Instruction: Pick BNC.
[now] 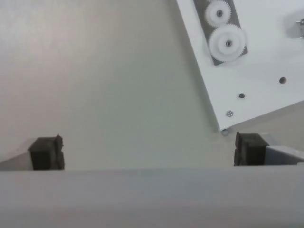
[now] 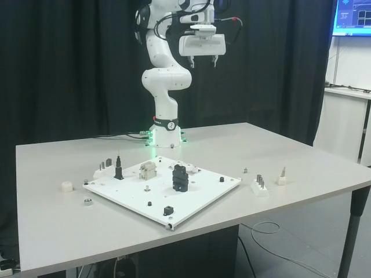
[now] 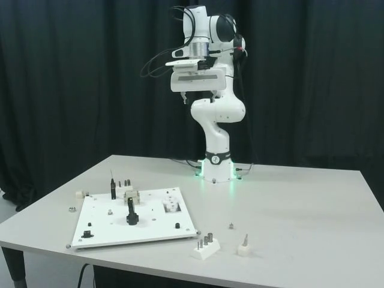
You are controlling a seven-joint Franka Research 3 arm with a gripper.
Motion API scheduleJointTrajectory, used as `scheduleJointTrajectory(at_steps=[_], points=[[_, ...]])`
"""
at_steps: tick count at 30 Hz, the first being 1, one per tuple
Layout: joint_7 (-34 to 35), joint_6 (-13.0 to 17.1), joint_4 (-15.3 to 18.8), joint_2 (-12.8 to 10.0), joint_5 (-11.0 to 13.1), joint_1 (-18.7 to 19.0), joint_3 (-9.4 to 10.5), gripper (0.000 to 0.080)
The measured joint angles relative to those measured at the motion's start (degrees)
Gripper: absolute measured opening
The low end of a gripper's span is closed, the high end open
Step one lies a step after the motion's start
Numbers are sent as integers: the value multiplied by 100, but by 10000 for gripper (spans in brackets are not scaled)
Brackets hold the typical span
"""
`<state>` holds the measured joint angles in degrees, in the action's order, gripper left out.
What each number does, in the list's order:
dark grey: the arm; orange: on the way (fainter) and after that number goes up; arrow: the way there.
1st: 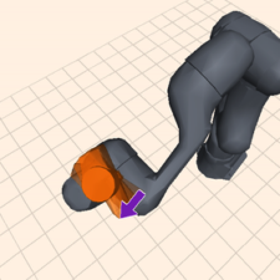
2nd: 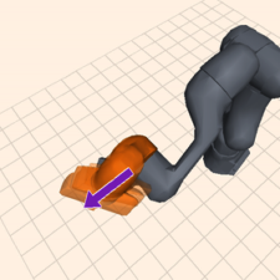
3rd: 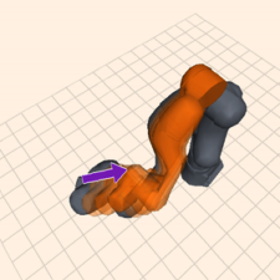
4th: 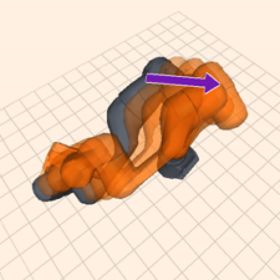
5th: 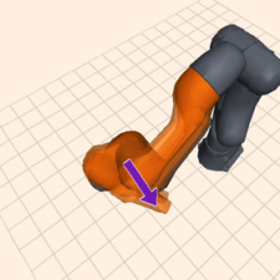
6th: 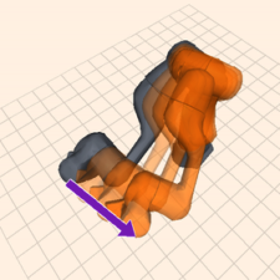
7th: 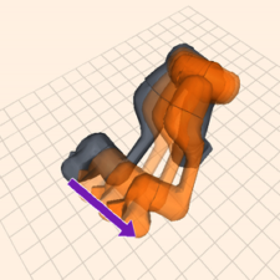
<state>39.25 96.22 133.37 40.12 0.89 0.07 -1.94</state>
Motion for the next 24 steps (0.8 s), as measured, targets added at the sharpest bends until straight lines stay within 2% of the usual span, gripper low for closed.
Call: scheduleJointTrajectory(at_steps=[24], points=[[-3, 55, -8, -102, -23, -15, -99, 800]])
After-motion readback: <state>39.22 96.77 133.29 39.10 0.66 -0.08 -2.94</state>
